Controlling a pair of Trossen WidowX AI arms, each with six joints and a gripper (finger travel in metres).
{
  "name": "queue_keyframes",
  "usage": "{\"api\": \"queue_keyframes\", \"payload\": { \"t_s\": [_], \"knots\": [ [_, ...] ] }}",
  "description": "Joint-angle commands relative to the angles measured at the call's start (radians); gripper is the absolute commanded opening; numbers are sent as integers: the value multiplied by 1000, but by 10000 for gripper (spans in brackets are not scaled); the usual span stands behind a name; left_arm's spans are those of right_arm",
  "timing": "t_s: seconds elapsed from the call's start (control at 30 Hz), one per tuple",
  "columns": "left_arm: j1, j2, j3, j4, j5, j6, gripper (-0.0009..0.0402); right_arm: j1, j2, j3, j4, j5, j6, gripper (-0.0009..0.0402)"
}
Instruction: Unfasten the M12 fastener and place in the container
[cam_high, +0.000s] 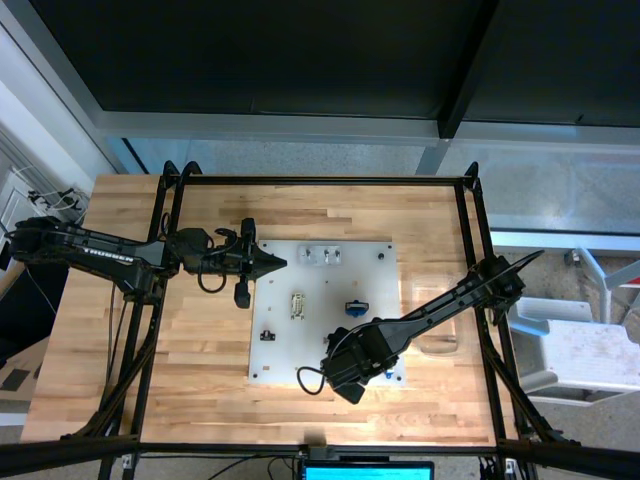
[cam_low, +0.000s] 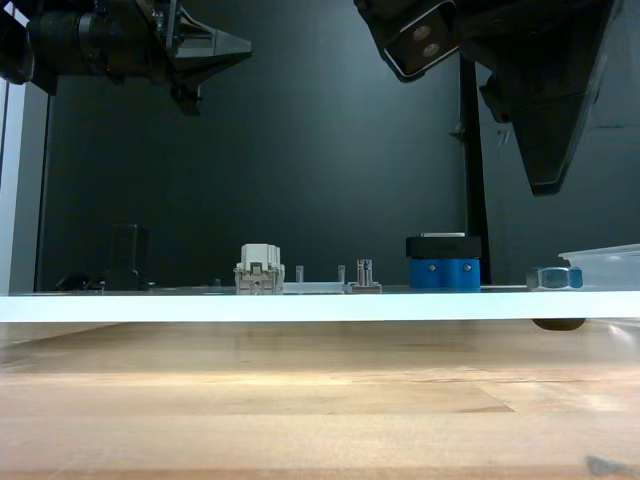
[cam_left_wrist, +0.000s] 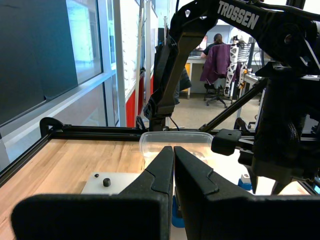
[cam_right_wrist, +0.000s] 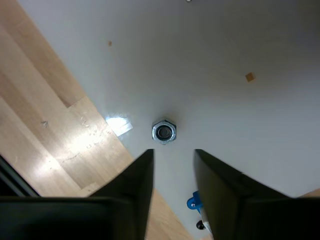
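The light wooden plank desk (cam_high: 200, 330) shows pale and honey-brown strips. The flat rectangular board (cam_high: 285, 350) on it is plain white. The small silver hexagonal metal nut (cam_right_wrist: 164, 132) has a dark centre. A blue block (cam_low: 443, 273) carries a black cap, and the ribbed connector housing (cam_low: 259, 270) is cream. The see-through plastic tray (cam_low: 610, 262) is colourless. The left end effector (cam_left_wrist: 173, 150), at the board's far left corner, and the right end effector (cam_right_wrist: 172, 152), above the nut, are matt black. White TROSSEN lettering (cam_left_wrist: 240, 15) marks the black right arm.

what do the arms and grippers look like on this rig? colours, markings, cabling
Both arms matte black with white TROSSEN lettering. Left gripper, over the board at its far left corner: black fingers tapering to a point. Right gripper, above the nut: flat black fingers. A black cable loops at each wrist.
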Motion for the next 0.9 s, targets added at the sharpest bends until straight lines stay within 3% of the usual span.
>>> {"api": "queue_keyframes", "payload": {
  "t_s": [0.03, 0.33, 0.9],
  "knots": [
    [0, 0, 0, 0, 0, 0, 0, 0, 15, 0, 8, 0, 2, 176],
    [0, 0, 0, 0, 0, 0, 0, 2, 47, -1, 32, -1, -10, 253],
    [0, 0, 0, 0, 0, 0, 0, 1, 83, -32, 69, -6, -36, 259]
  ]
}}
